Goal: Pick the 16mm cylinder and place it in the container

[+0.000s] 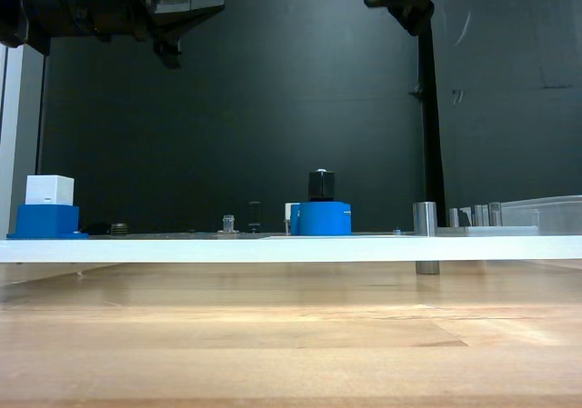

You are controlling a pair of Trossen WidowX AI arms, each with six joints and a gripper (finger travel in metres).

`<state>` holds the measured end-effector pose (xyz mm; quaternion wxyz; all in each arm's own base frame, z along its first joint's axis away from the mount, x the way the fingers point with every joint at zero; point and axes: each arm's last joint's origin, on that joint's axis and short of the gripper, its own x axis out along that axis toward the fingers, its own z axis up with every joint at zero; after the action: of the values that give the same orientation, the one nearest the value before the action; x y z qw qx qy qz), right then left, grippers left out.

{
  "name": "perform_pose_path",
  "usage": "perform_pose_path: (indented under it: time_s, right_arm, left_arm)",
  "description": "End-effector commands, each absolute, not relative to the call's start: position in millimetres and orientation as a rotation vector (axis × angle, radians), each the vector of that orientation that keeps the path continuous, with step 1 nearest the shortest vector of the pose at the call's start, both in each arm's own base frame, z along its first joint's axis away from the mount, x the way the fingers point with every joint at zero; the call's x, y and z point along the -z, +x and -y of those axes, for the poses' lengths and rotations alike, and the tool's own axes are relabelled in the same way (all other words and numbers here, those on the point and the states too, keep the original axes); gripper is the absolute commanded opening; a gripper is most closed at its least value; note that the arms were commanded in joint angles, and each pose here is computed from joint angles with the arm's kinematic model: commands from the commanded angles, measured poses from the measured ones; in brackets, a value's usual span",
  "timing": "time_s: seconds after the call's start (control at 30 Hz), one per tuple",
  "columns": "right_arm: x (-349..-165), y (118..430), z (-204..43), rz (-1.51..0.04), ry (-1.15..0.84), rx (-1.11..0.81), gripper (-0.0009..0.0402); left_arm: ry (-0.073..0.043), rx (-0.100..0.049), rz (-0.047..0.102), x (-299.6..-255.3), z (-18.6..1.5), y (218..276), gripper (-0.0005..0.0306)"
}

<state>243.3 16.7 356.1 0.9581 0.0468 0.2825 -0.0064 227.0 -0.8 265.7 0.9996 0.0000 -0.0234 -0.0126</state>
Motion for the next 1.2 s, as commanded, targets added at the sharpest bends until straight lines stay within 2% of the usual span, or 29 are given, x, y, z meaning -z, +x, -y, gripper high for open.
perform_pose_path:
  time_s: [0.03,0.27,0.5,0.7,1.2]
  right_arm:
    - [-360.0,252.7,-19.2,-0.675,0.091,-0.002,0.0000]
    - [-365.0,277.0,-25.7,-0.879,0.068,-0.037,0.0000]
    - [-357.4,300.0,-32.7,-1.076,0.028,-0.047,0.0000]
    - [-347.4,317.6,-41.4,-1.163,0.003,-0.064,0.0000]
    - [-313.8,338.2,-66.8,-1.331,-0.037,-0.081,0.0010]
  left_arm:
    - [0.000,0.026,0.047,-265.7,0.8,227.0,0.0000]
    - [0.000,0.026,0.047,-265.7,0.8,227.0,0.0000]
    - [0.000,0.026,0.047,-265.7,0.8,227.0,0.0000]
    - [0.000,0.026,0.047,-265.7,0.8,227.0,0.0000]
    - [0.000,0.026,0.047,-265.8,0.8,227.0,0.0000]
